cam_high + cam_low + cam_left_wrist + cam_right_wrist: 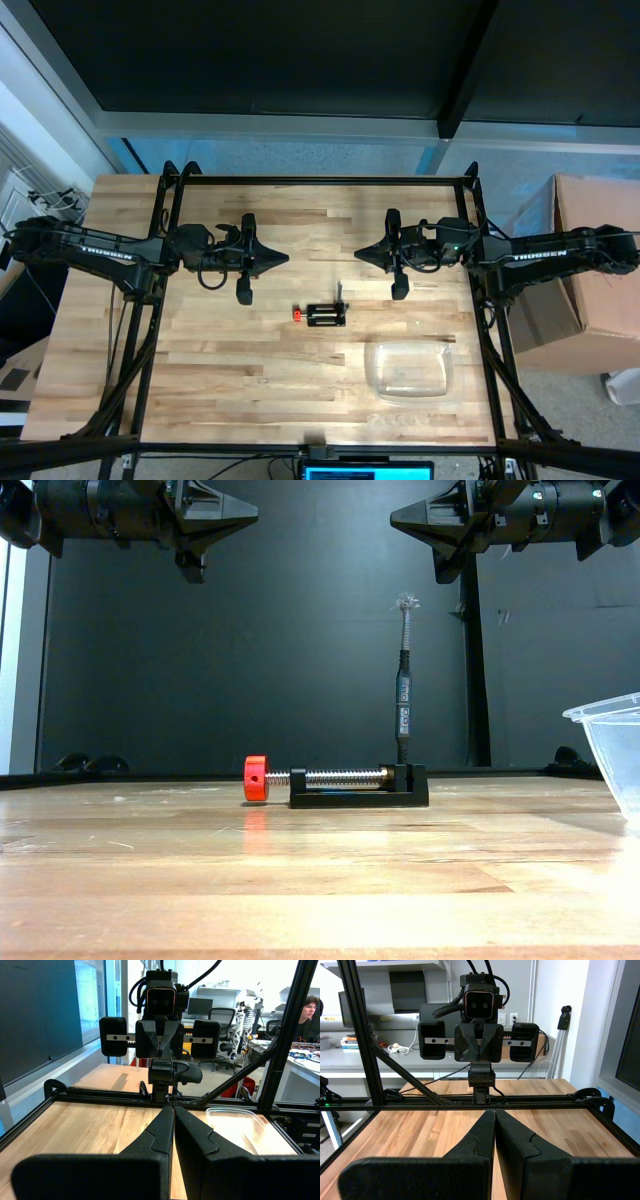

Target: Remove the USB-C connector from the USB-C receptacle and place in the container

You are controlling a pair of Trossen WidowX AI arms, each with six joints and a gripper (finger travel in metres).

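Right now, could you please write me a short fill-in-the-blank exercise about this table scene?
The dark USB-C connector with its braided cable stub stands ____ in its receptacle on the small black clamp, held by neither gripper.
The clamp's round knob is coloured ____.
The clear plastic container sits on the wooden table nearer the ____ arm.
The left gripper and right gripper hang high over the table, tips facing, jaws ____.
Missing words: upright; red; right; shut.

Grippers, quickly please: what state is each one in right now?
Left gripper: shut, empty, raised over the table, left of centre.
Right gripper: shut, empty, raised, right of centre.
USB-C connector: upright in its receptacle.
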